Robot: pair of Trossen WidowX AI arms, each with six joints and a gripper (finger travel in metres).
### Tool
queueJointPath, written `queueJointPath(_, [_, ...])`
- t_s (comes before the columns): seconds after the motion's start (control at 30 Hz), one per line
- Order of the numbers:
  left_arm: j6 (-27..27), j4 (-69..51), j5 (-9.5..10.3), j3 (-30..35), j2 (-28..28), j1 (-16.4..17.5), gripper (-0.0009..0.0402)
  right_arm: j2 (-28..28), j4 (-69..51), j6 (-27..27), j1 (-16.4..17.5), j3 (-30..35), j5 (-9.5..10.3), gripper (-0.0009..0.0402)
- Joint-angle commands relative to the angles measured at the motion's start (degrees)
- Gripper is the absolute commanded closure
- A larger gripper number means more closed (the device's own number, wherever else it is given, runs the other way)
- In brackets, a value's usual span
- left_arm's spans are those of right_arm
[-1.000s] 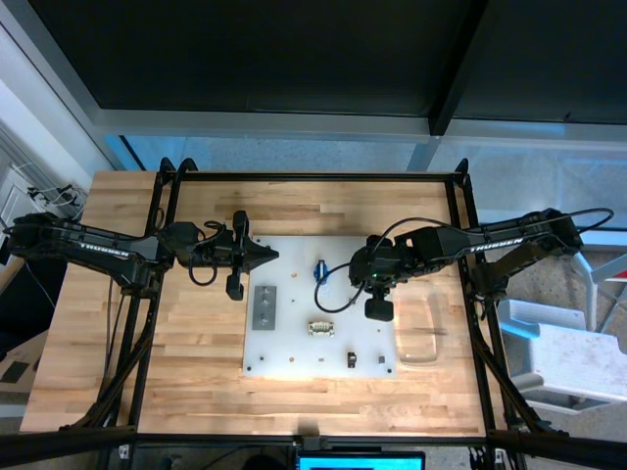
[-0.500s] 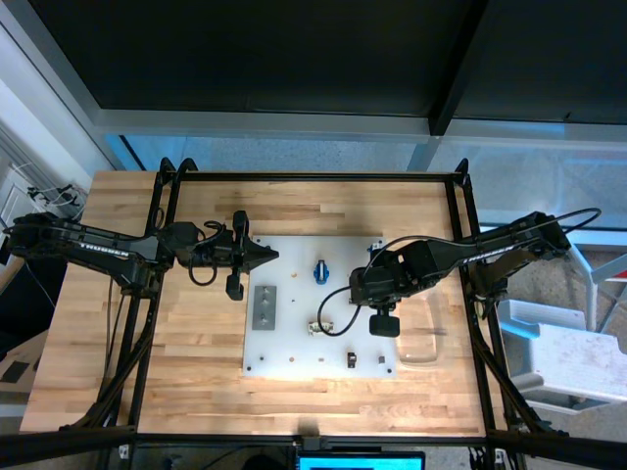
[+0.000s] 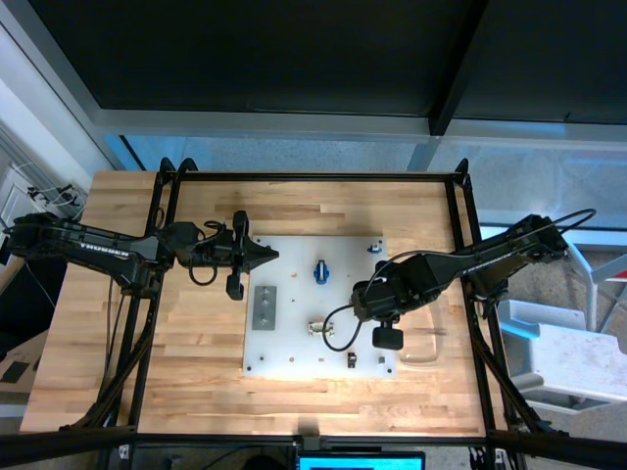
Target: Pick the 16mm bar from the taskboard and place it in the container
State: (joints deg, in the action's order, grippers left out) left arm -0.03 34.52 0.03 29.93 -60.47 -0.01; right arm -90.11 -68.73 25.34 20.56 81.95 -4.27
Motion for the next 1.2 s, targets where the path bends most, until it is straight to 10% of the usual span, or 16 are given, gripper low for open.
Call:
queueJointPath(0.03, [0.02,0.02,0.00,0.02,-0.02,0.00,0.0393,-0.83,0.17,1.03,1.60,-0.07,1.03,0.0393])
queueJointPath(1.2, [0.02,0.02,0.00,0.02,-0.02,0.02,0.0393,-4.20,2.56,11.85,11.30,-1.75,2.80,0.0393])
